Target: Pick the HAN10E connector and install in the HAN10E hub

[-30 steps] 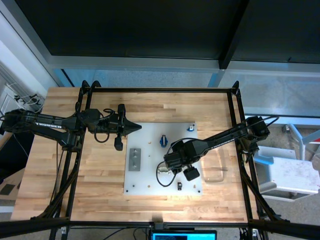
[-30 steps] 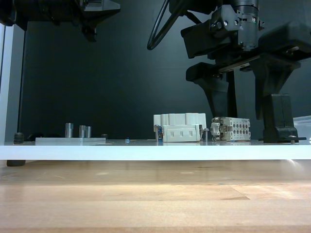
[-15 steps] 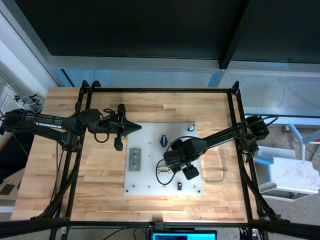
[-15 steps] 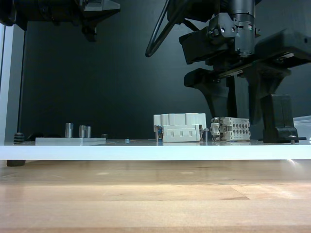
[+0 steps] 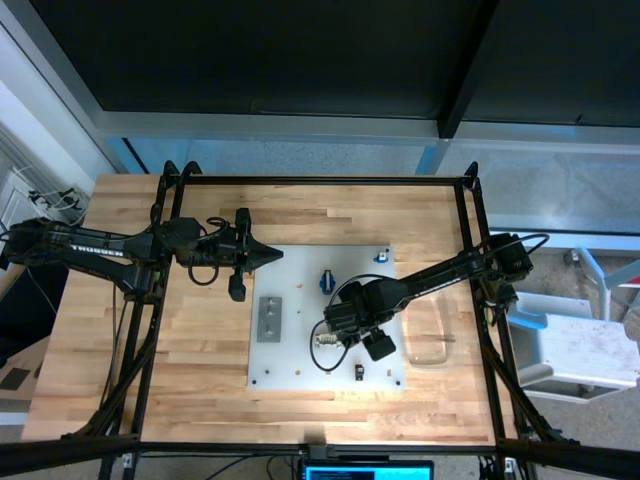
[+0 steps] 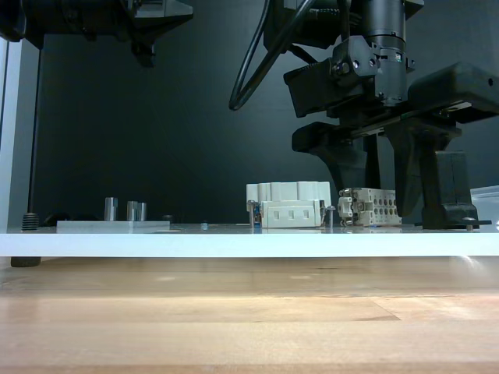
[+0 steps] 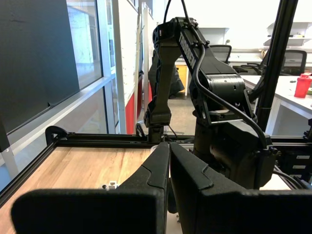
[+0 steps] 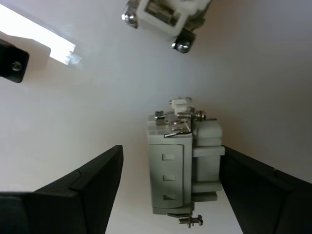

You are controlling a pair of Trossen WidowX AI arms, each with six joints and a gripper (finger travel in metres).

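The HAN10E connector (image 8: pixel 183 163), a beige-grey block with metal clips and screws at its ends, lies on its side on the white plate (image 5: pixel 290 370). My right gripper (image 8: pixel 171 148) hangs open just above it, one finger on each side, touching nothing. In the low view the connector (image 6: pixel 373 207) shows its pin holes under the right gripper (image 6: pixel 383 191). The HAN10E hub (image 6: pixel 288 204) stands just left of it; the wrist view shows the hub (image 8: pixel 165 14) beyond the connector's clip end. My left gripper (image 5: pixel 272 255) hovers shut at the plate's far left corner, holding nothing.
A plain grey metal block (image 5: pixel 270 318) sits on the plate's left part. A small blue part (image 5: pixel 326 282) stands behind the hub. A tiny black part (image 5: pixel 360 373) stands near the plate's front edge, close to my right gripper. A clear tray (image 5: pixel 430 338) lies right of the plate.
My right gripper has sunk a little and shifted slightly left over the connector, staying open. The connector, the hub and the left arm have not moved.
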